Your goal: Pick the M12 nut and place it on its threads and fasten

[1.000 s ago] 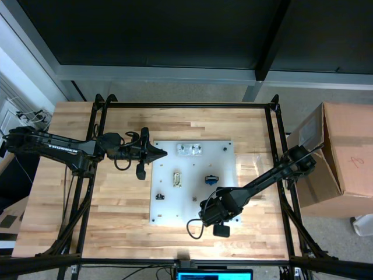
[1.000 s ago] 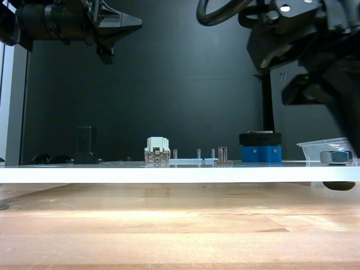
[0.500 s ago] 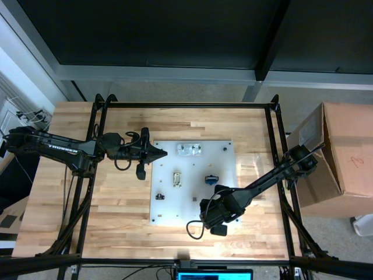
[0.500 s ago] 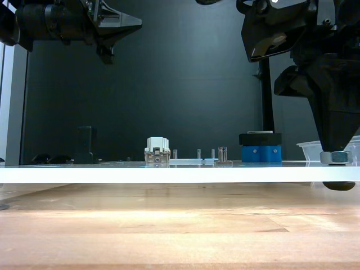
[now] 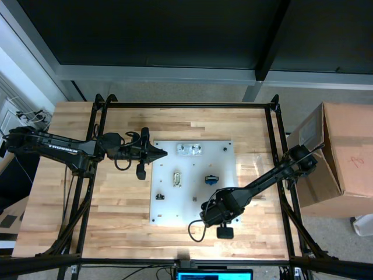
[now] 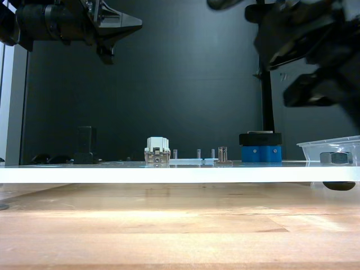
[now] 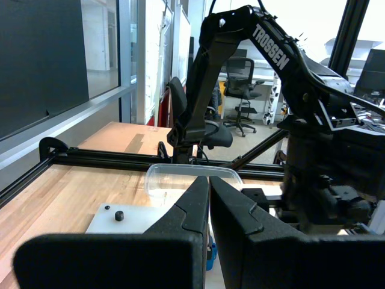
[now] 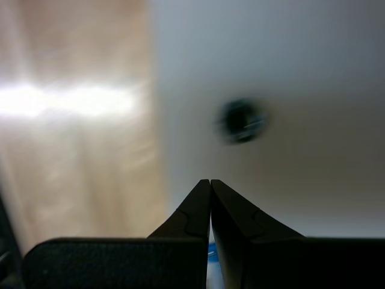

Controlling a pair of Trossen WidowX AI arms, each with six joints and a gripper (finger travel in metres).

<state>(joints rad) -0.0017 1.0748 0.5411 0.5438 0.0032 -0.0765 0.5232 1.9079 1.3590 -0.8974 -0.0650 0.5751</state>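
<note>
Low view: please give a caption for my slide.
Silver nut on its stud at the board's right; right tool hangs above it, left tool high left.

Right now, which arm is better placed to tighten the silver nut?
Right: the right gripper hangs shut over the small silver nut at the white board's near right edge; the left gripper hovers far left.

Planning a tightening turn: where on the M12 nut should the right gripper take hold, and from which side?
Probably across two opposite hex flats, straight down from above: the M12 nut sits flat and low on the white board, hole upward. The right gripper, shut, hangs above it and must open first. The left gripper hovers shut over the board's left edge.
</note>
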